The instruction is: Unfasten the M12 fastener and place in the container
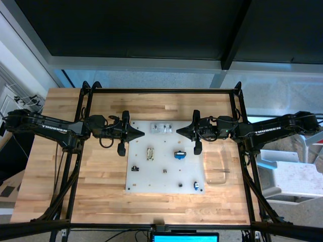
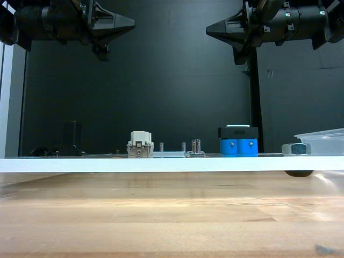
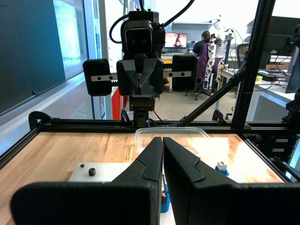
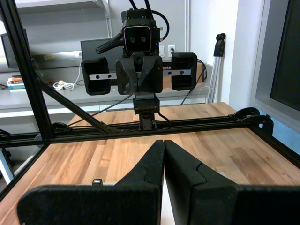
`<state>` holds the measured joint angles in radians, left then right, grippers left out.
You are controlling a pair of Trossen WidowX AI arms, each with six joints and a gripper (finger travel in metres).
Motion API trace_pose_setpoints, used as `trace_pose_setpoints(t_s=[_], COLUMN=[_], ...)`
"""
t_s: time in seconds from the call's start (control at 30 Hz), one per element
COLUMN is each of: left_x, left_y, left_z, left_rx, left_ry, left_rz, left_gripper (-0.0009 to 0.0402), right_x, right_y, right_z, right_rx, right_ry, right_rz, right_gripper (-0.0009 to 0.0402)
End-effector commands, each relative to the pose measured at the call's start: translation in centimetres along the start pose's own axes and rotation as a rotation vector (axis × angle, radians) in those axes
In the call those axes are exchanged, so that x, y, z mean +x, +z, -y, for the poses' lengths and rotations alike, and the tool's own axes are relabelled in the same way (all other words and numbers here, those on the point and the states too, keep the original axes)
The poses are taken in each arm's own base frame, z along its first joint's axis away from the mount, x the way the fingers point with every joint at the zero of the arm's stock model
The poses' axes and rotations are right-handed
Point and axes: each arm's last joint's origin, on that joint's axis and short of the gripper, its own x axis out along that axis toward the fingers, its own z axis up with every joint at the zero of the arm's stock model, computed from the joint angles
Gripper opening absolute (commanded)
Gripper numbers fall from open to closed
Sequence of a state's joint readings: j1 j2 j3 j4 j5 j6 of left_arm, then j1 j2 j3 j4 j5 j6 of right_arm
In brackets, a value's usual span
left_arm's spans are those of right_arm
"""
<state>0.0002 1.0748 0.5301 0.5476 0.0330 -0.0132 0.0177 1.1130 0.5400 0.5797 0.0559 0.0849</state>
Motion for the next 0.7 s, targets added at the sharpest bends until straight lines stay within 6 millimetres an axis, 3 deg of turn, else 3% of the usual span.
trace_pose_setpoints(t_s=[0.03, 0.37, 0.7], left_x=[0.0, 0.0, 0.0], left_y=[0.0, 0.0, 0.0], left_z=[0.0, 0.0, 0.0], left_rx=[0.0, 0.0, 0.0], left_ry=[-0.001, -0.001, -0.001], left_rz=[0.0, -0.001, 0.0], left_gripper=[0.0, 0.0, 0.0], right_x=[0.0, 0.0, 0.5], right_y=[0.0, -0.1, 0.2], right_z=[0.0, 0.1, -1.6], right_rx=[0.012, 0.013, 0.028], right_ry=[0.001, -0.043, -0.065], right_rz=[0.0, -0.006, -0.268], right_gripper=[0.0, 0.0, 0.0])
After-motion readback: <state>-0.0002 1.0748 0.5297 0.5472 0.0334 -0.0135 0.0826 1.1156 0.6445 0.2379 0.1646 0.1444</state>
